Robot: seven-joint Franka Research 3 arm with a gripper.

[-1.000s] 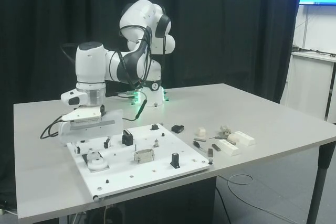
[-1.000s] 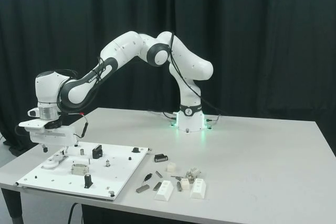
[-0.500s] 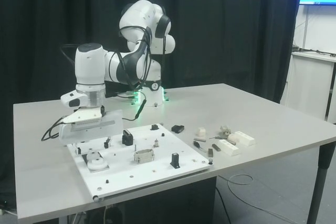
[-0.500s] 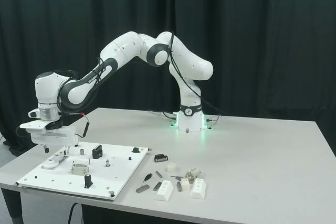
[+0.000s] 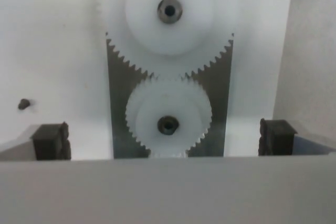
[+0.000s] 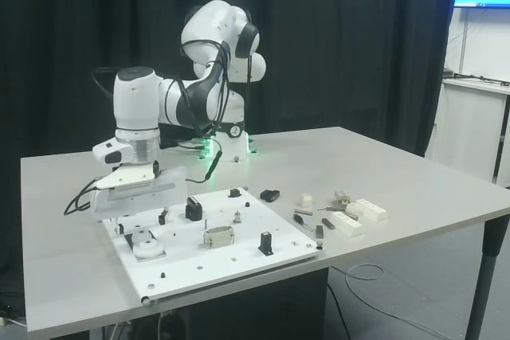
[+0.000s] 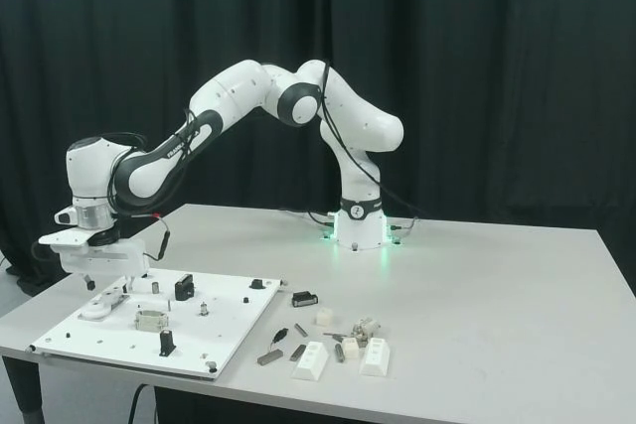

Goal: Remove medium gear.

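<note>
White medium gear (image 5: pixel 168 120) sits meshed beside the large gear (image 5: pixel 169 11) on the board (image 6: pixel 209 254); gripper (image 5: pixel 163 137) hovers overhead, jaws apart; descend centred on its hub.

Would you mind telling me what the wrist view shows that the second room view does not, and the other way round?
Only the wrist view shows the teeth of the medium gear meshing with the larger gear, each on a centre pin, and both black fingertips set wide apart either side. Only the second room view shows the whole white arm, the grey table and the loose parts off the board. Both show the white board and the gears beneath the gripper.
</note>
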